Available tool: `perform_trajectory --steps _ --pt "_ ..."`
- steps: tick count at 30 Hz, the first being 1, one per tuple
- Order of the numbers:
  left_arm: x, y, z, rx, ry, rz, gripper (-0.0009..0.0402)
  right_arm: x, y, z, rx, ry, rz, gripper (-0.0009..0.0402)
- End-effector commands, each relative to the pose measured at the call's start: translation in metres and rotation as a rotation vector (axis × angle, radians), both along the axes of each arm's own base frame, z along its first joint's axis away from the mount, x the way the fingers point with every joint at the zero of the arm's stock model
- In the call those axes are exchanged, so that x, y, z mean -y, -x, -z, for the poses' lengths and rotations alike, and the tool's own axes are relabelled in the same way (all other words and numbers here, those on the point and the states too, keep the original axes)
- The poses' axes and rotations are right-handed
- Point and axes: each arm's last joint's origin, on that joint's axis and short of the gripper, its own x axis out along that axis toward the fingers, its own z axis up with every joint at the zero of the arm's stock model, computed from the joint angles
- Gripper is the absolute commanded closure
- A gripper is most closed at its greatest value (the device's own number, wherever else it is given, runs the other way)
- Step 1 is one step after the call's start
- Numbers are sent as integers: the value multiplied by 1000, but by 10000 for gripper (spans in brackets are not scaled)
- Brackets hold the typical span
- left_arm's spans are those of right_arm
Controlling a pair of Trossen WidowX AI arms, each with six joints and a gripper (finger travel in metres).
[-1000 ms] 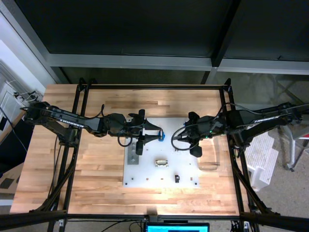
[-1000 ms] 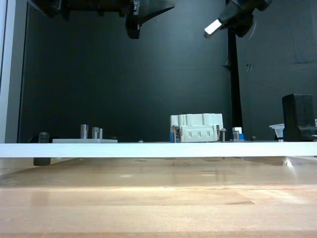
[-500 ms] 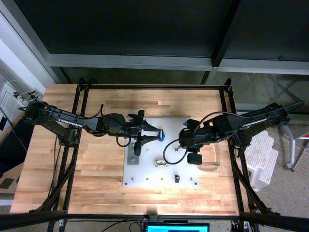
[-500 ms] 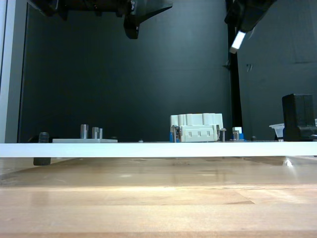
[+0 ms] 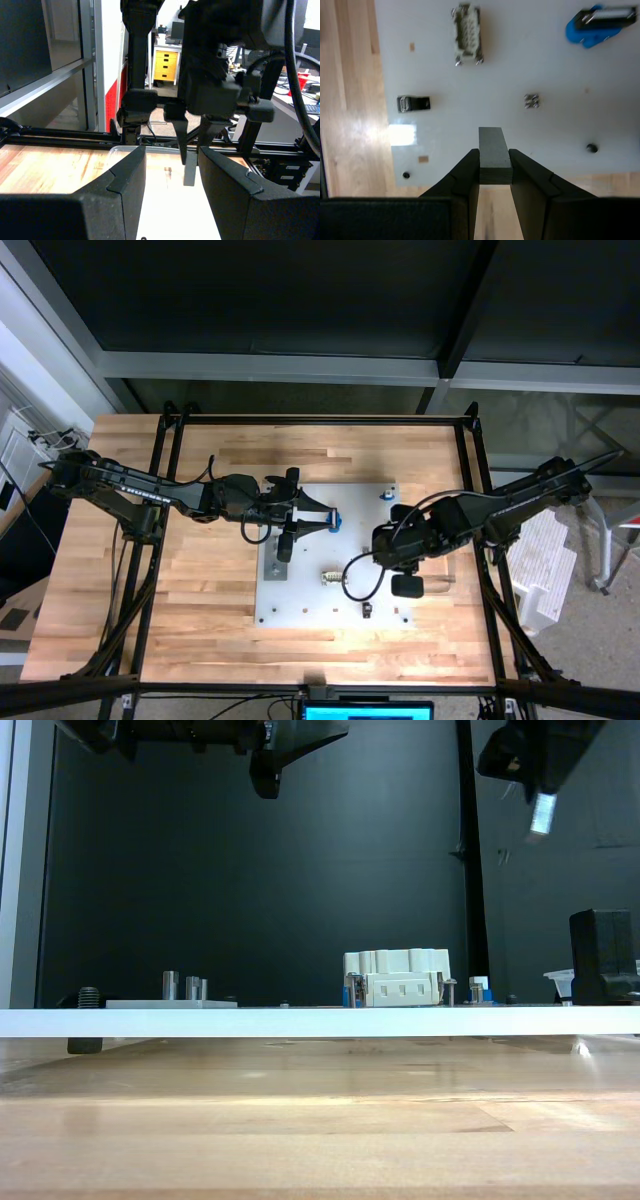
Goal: Pick the 16mm bar and install on taskboard
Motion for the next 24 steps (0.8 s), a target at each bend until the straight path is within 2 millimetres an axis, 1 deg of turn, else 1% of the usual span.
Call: perform_trajectory --steps 1,9,17,24 --pt "0 0 0 0 0 0 253 -9 0 7 -33 -2 -10 393" --pt "0 0 0 0 0 0 253 -27 -1 19 -97 -23 -52 393" --pt "0 0 0 -1 0 0 253 -43 -7 40 -186 7 -55 393" --pt "0 0 0 -1 0 0 253 -56 -8 54 -241 6 -64 393"
